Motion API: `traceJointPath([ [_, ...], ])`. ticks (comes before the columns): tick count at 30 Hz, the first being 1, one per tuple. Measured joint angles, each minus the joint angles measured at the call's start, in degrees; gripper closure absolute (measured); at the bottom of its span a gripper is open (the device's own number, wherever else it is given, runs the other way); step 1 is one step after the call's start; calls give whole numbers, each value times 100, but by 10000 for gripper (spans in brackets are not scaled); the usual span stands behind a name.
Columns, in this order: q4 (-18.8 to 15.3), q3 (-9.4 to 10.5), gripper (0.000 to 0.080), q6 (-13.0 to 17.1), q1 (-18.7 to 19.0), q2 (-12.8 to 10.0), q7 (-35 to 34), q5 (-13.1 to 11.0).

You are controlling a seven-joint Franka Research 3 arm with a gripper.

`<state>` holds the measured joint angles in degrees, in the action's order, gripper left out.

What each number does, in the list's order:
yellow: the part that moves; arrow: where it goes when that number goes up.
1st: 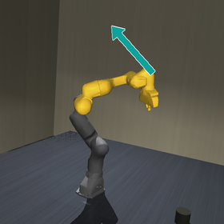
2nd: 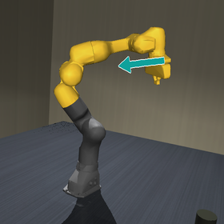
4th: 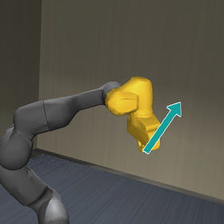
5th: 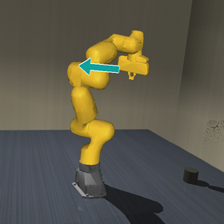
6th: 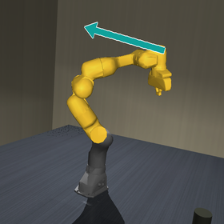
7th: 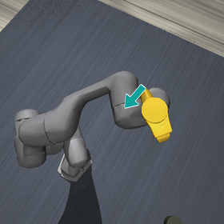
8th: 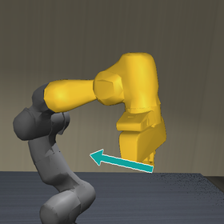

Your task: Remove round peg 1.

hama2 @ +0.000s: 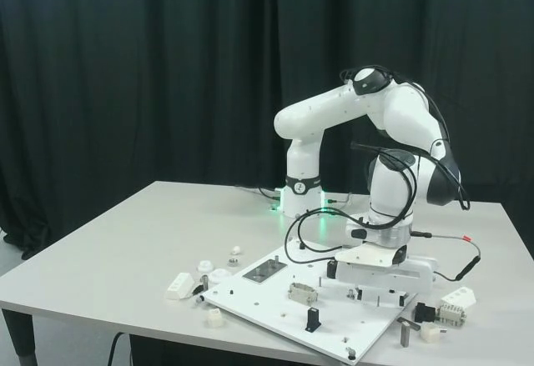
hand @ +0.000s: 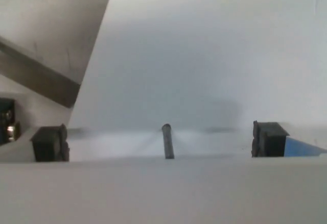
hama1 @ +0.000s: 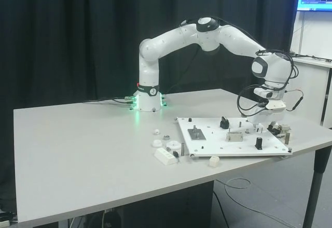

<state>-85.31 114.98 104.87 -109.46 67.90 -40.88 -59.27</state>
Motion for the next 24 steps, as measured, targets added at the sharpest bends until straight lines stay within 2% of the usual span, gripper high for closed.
traceJointPath([
  [8, -143, -1, 3, 130, 56, 0, 121, -20],
  [19, -364, -2, 3, 320, 143, -1, 255, -215],
  [20, -382, -2, 108, 342, 152, -1, 255, -227],
  [24, -452, -14, 108, 397, 192, -1, 255, -277],
])
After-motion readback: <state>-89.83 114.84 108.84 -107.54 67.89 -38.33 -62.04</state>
